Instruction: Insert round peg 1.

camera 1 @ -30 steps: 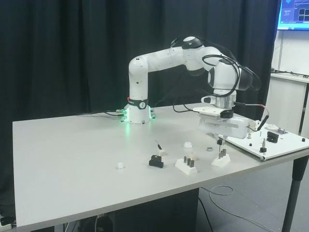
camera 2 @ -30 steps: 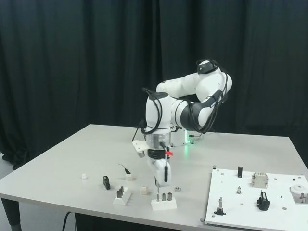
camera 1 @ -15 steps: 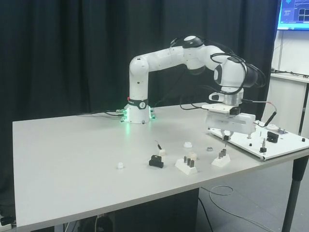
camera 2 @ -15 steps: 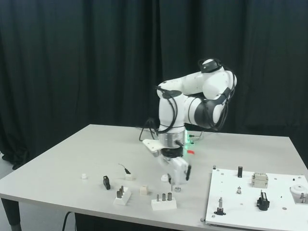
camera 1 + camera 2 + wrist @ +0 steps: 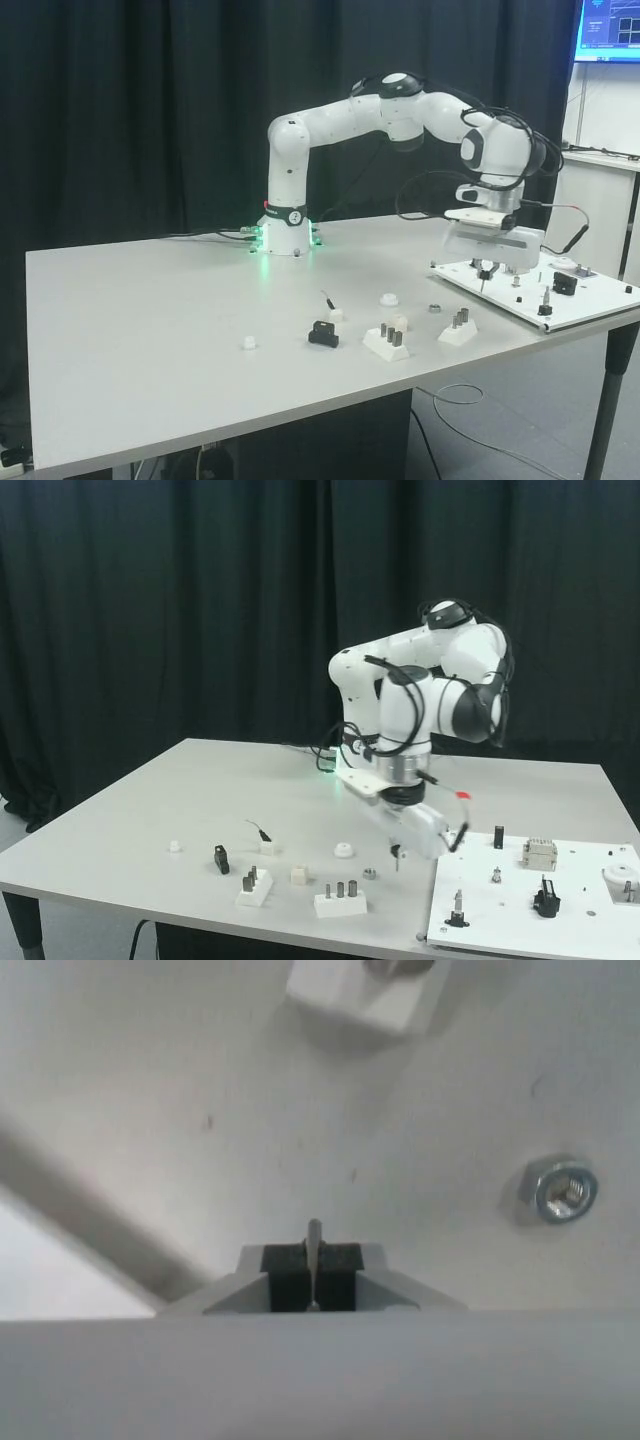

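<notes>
My gripper (image 5: 484,270) is shut on a thin grey round peg (image 5: 484,281) that hangs tip-down from its fingers. It hovers above the table, just beside the near edge of the white assembly board (image 5: 575,305). In the second room view the gripper (image 5: 397,848) and peg (image 5: 397,859) are above the nut (image 5: 369,874), left of the board (image 5: 520,910). The wrist view shows the peg (image 5: 314,1258) clamped between the black pads (image 5: 288,1282). The white peg holder (image 5: 458,331) with two remaining pegs stands behind on the table.
A metal nut (image 5: 564,1188) lies on the table close to the gripper. A second white block with pegs (image 5: 386,341), a black clip (image 5: 322,333), a white cap (image 5: 249,342) and a white ring (image 5: 388,298) sit near the front. The board carries several fixtures (image 5: 543,898).
The arm has swung away from the white peg holder toward the assembly board, carrying the peg with it. The holder and other parts have stayed put.
</notes>
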Tool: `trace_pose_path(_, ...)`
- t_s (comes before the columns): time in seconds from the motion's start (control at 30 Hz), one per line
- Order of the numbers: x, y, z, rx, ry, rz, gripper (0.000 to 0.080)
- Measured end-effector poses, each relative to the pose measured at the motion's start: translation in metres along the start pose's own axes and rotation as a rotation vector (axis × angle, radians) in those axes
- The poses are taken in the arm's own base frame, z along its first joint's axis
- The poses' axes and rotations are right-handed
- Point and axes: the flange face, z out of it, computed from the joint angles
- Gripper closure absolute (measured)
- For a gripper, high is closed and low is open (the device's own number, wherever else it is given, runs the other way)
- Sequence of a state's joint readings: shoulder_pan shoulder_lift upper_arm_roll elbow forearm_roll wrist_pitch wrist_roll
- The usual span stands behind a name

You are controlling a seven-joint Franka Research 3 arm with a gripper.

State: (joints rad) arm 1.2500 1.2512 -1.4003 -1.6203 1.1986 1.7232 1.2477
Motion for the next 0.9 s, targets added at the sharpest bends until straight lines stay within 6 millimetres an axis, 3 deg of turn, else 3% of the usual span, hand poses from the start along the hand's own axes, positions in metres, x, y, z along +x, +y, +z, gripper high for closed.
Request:
trace_pose_path(0.43, -0.049, 0.017, -0.003, 0.002, 0.046, -0.323, 0.0785)
trace_pose_path(0.9, -0.085, 0.036, 0.012, 0.049, 0.072, -0.437, 0.0785)
